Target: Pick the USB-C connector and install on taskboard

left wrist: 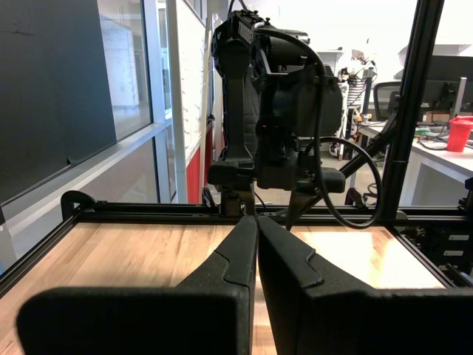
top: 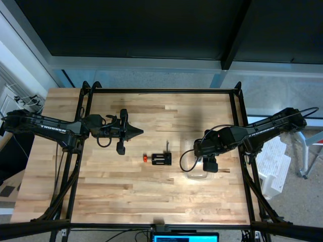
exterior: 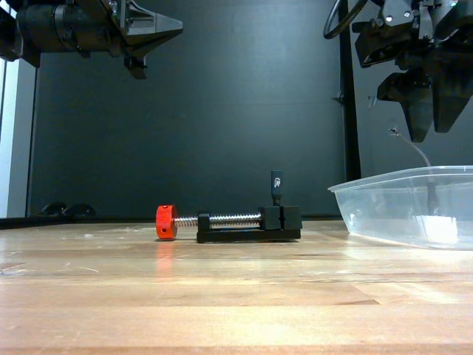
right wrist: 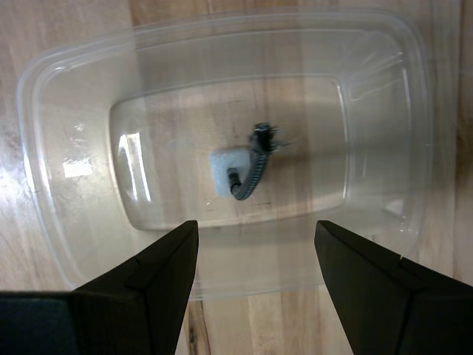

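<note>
The USB-C connector (right wrist: 253,168), a tiny dark grey piece, lies in the middle of a clear plastic tray (right wrist: 66,111), touching a small white square piece (right wrist: 225,174). My right gripper (right wrist: 255,228) hangs open above the tray, pointing straight down, its fingers apart over the connector and holding nothing. In the low view the right gripper (exterior: 431,130) is well above the tray's rim. The taskboard (top: 161,159), a black block with a red-orange knob (exterior: 166,222) and an upright pin (exterior: 276,185), sits left of the tray. My left gripper (top: 137,132) is shut and empty, held high at the left.
The clear tray (top: 196,175) stands on the wooden table to the right of the taskboard. A black frame (top: 161,91) rails the table's edges. The right arm (left wrist: 273,111) shows across the table in the left wrist view.
</note>
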Tool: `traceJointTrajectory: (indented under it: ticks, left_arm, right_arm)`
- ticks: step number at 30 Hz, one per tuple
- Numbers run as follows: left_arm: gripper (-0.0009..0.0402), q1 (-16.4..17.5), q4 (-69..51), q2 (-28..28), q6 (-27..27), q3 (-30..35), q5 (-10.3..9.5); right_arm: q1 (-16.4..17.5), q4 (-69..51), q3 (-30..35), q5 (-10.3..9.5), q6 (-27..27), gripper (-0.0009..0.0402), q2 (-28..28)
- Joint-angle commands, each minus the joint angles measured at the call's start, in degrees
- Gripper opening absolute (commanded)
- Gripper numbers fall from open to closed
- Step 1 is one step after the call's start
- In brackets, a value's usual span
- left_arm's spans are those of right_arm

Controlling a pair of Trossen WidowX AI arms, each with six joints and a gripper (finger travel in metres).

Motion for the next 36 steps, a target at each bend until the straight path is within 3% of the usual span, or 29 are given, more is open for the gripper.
traceJointTrajectory:
  ticks: [1,7,19,36]
  left_arm:
    - [0.0000,0.00,0.02,0.02,0.00,0.02,0.00]
    - [0.0000,0.02,0.02,0.02,0.00,0.02,0.00]
    - [0.0000,0.02,0.02,0.02,0.00,0.02,0.00]
    - [0.0000,0.02,0.02,0.02,0.00,0.02,0.00]
  right_arm:
    - [0.59,0.76,-0.52,0.00,-0.04,0.0220,-0.02]
    - [0.79,2.95,-1.95,1.53,-0.26,0.0220,0.90]
    - [0.92,5.14,-1.95,1.49,-2.21,0.0220,5.22]
    - [1.49,9.20,-5.07,1.51,-2.86,0.0220,6.40]
